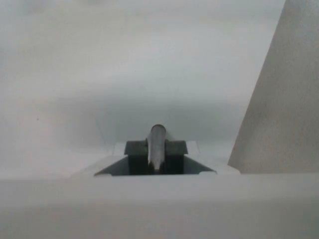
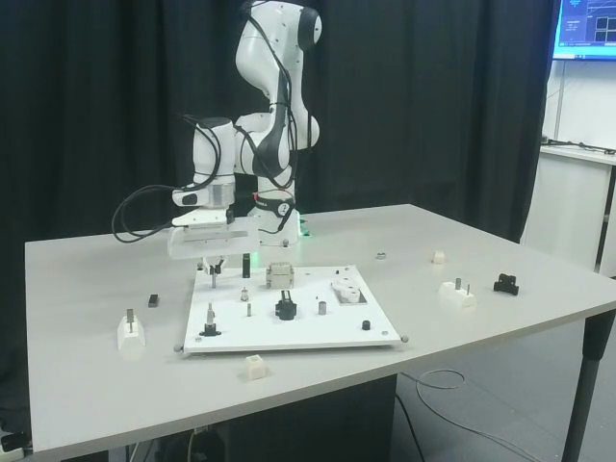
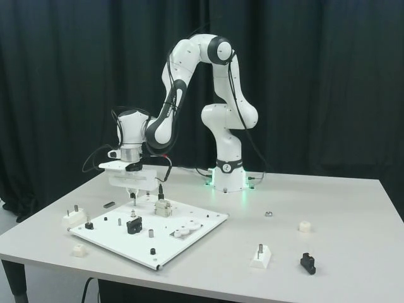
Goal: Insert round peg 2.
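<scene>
In the wrist view a grey round peg [image 1: 157,144] stands upright between two black fingers [image 1: 134,157], and my gripper [image 1: 156,160] is shut on it. Both room views show the gripper [image 2: 214,265] [image 3: 132,194] hanging just over the far left part of the white board [image 2: 298,332] [image 3: 189,243], pointing straight down. In those views the peg is too small to make out. The wrist view shows only a pale surface below the peg; no hole is visible.
The board carries several small black and grey parts and pegs, such as a black part [image 2: 285,308]. On the table lie a white block with a peg [image 2: 131,330], a white cube [image 2: 254,367], a white holder [image 2: 456,293] and a black piece [image 2: 506,283].
</scene>
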Available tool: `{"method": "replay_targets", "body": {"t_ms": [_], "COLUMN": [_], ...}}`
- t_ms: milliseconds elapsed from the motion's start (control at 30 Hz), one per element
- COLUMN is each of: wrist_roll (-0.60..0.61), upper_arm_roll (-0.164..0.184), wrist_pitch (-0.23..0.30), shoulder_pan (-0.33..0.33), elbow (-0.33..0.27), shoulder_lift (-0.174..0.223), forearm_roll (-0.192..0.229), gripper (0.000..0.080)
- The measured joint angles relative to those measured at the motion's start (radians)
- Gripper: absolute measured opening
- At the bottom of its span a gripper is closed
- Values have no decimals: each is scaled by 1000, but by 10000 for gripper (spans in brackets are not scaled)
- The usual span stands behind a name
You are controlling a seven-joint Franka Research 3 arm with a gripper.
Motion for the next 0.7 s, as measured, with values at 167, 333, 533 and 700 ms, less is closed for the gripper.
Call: {"method": "replay_targets", "body": {"t_ms": [167,333,533,700], "wrist_roll": [-7,-8,-8,-8], "upper_arm_roll": [1,2,4,4], "wrist_pitch": [2,4,4,4], "shoulder_pan": [0,0,1,7], "elbow": [0,1,5,10], "shoulder_lift": [0,0,0,-1], "forearm_roll": [0,0,4,11], "gripper": [64,64,389,389]}}
